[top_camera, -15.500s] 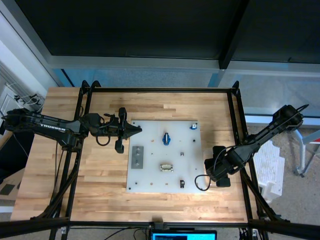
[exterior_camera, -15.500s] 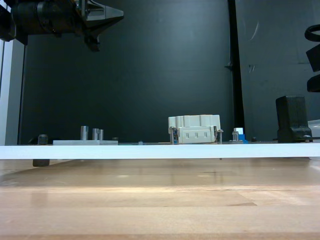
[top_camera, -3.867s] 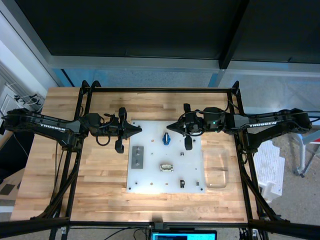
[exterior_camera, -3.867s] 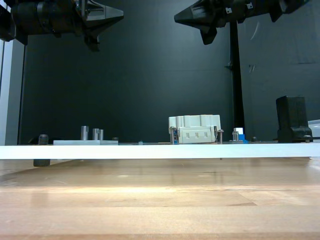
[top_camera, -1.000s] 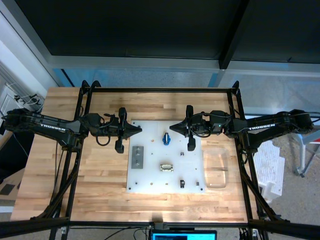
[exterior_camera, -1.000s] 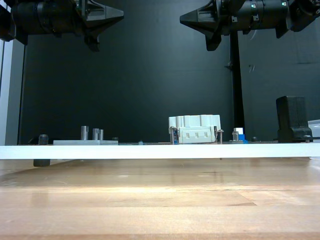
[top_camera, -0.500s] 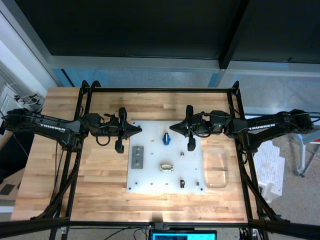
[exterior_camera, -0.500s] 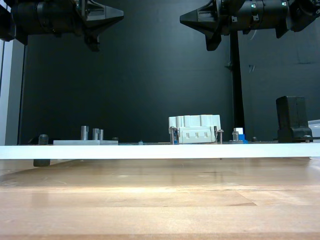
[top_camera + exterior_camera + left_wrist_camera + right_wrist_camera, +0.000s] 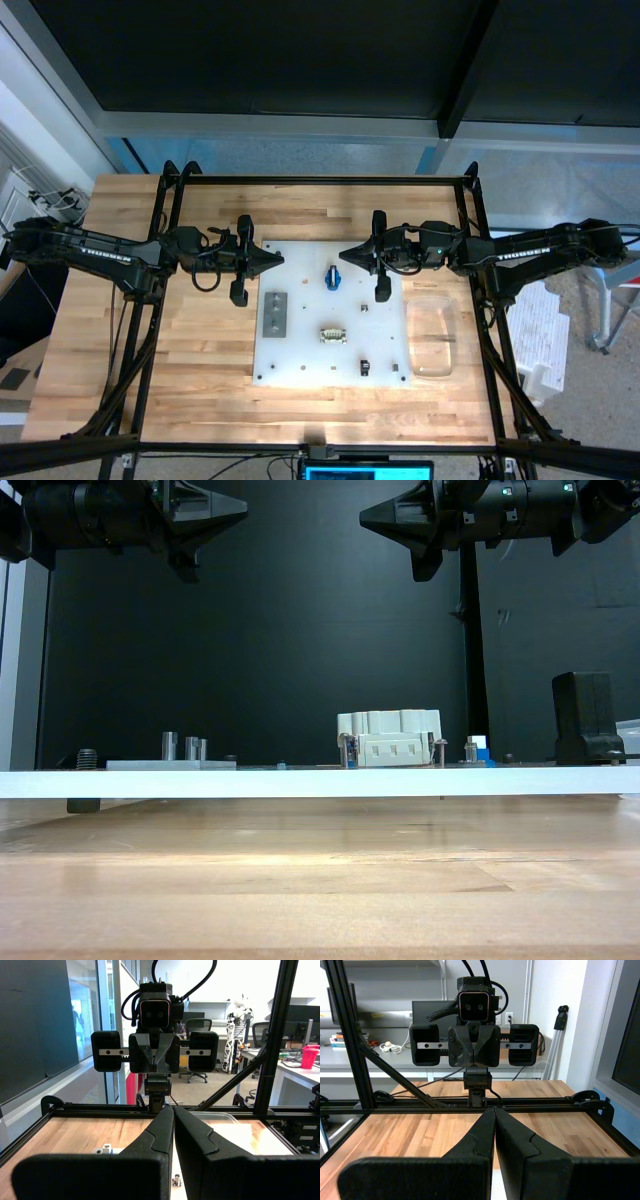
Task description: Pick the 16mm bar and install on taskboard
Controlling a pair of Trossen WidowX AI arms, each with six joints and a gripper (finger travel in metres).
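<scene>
Both closed above taskboard [image 9: 300, 352] (left gripper [image 9: 277, 258], right gripper [image 9: 345, 257])

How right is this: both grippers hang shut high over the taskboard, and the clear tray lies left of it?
Only the side is wrong: the high view shows the clear tray right of the taskboard. The left gripper and right gripper do hang shut, high over it.

Wooden table [image 9: 180, 380] with white taskboard [image 9: 300, 355] and clear tray [image 9: 433, 340]
</scene>
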